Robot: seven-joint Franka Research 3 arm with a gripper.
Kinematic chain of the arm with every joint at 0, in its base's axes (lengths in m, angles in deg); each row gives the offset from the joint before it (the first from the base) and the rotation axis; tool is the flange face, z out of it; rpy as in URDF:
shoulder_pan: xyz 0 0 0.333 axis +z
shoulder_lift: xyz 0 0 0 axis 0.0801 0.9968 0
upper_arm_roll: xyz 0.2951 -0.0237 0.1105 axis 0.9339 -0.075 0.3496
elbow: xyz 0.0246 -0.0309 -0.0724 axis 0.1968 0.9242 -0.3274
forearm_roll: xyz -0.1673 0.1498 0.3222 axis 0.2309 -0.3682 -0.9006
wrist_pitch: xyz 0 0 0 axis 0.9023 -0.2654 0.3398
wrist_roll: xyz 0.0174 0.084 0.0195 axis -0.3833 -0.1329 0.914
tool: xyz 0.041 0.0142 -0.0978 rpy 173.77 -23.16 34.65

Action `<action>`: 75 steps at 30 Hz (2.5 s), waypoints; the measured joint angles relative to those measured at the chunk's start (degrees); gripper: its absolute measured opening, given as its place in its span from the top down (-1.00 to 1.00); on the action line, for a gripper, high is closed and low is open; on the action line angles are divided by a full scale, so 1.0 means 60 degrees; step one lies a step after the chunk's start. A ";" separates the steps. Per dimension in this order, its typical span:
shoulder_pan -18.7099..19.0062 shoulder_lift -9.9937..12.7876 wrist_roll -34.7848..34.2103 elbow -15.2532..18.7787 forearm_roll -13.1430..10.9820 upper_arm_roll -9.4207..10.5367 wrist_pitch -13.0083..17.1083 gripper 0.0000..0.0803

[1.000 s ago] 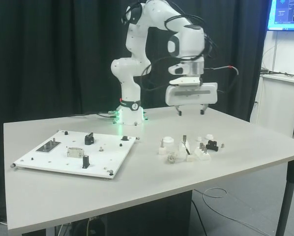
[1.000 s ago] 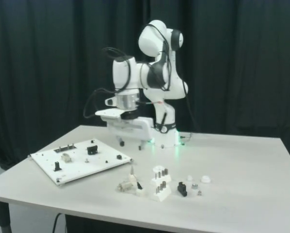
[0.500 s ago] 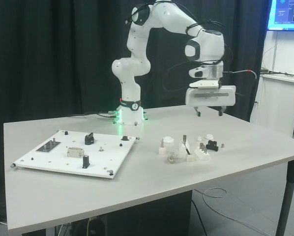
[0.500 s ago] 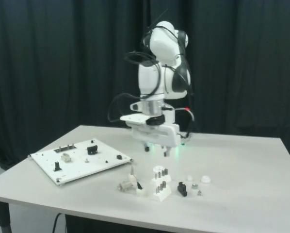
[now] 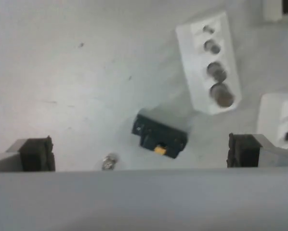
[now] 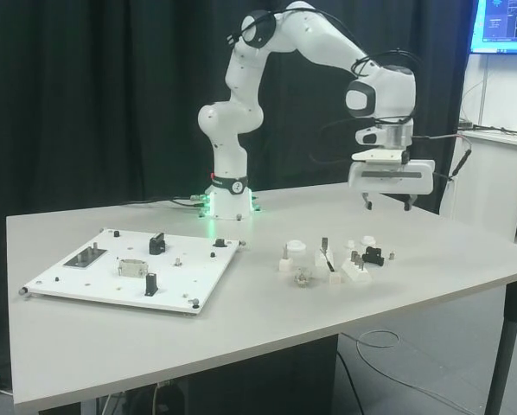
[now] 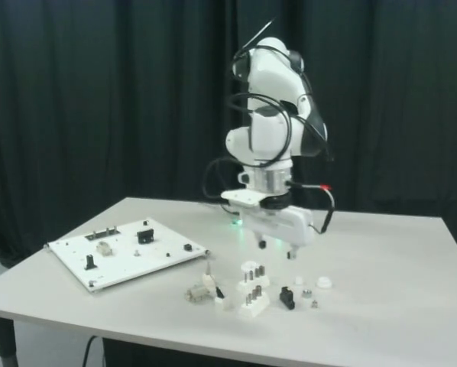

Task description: Pick BNC.

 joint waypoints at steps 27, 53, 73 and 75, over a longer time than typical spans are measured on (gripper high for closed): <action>0.1177 0.0655 -0.3842 0.0152 -0.0165 0.0008 0.0015 -1.00; 0.1610 0.1082 -0.4505 0.0745 -0.0438 0.0008 0.1233 -1.00; 0.1867 0.1281 -0.4504 0.1231 -0.0444 0.0019 0.2263 -1.00; 0.1903 0.1325 -0.4504 0.1257 -0.0444 0.0019 0.2361 -1.00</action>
